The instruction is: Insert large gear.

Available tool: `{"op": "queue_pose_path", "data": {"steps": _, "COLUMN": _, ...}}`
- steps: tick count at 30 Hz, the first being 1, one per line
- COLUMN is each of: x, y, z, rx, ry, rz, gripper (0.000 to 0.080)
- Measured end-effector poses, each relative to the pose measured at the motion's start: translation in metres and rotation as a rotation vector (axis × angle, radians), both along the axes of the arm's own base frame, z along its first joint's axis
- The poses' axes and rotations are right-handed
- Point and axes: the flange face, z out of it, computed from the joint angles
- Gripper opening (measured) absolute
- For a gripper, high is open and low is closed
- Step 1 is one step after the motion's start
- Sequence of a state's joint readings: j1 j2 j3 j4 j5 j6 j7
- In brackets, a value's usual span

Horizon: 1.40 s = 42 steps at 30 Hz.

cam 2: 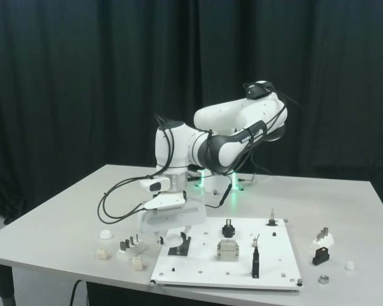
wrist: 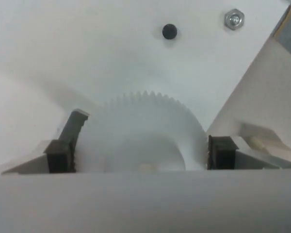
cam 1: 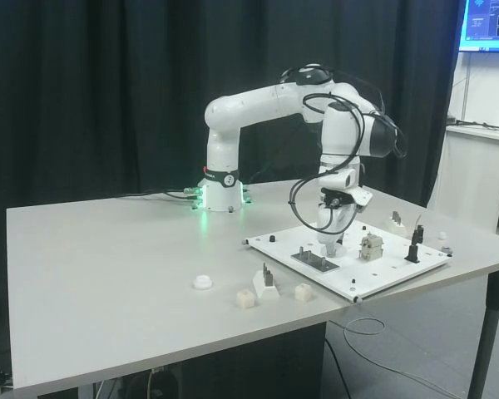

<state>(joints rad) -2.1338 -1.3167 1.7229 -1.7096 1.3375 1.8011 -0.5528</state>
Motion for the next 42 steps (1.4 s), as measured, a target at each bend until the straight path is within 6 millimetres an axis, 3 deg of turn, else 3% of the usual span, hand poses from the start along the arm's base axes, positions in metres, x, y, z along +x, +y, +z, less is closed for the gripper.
{"op": "queue_pose_path", "data": {"steps": 42, "x": -0.024, "y": 0.01, "z": -0.021, "rx": -0.051, "ry": 0.026, "rz": 0.0, "gripper": 0.0593}}
